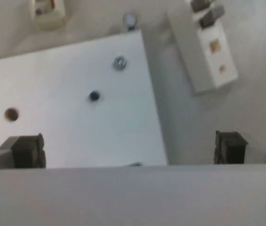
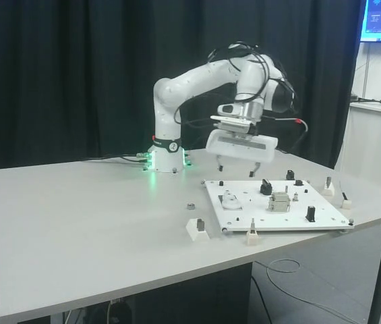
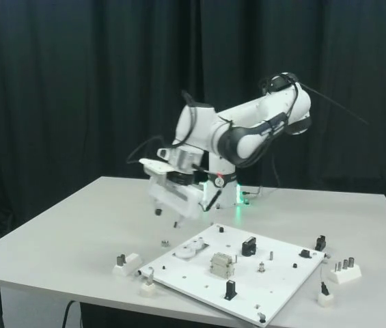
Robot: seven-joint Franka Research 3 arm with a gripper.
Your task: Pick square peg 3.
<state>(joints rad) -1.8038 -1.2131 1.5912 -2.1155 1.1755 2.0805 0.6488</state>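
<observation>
A white peg holder [image 1: 203, 44] lies on the grey table beside the white board's [image 1: 76, 117] edge, with two dark square pegs [image 1: 207, 12] standing at one end and two empty square holes. The room views show the same holder [image 2: 197, 229] [image 3: 128, 263] off the board's front left corner. I cannot tell which peg is peg 3. My gripper [image 1: 128, 149] [image 2: 235, 171] [image 3: 166, 217] hangs open and empty, high above the board's far left corner. It is well apart from the holder.
A small white holder [image 2: 251, 235] [image 1: 48, 9] stands at the board's front edge. A nut [image 2: 191, 205] lies on the table left of the board. The board [image 2: 278, 216] carries black parts and a grey block [image 2: 279, 201]. More white holders [image 2: 328, 187] sit at the right.
</observation>
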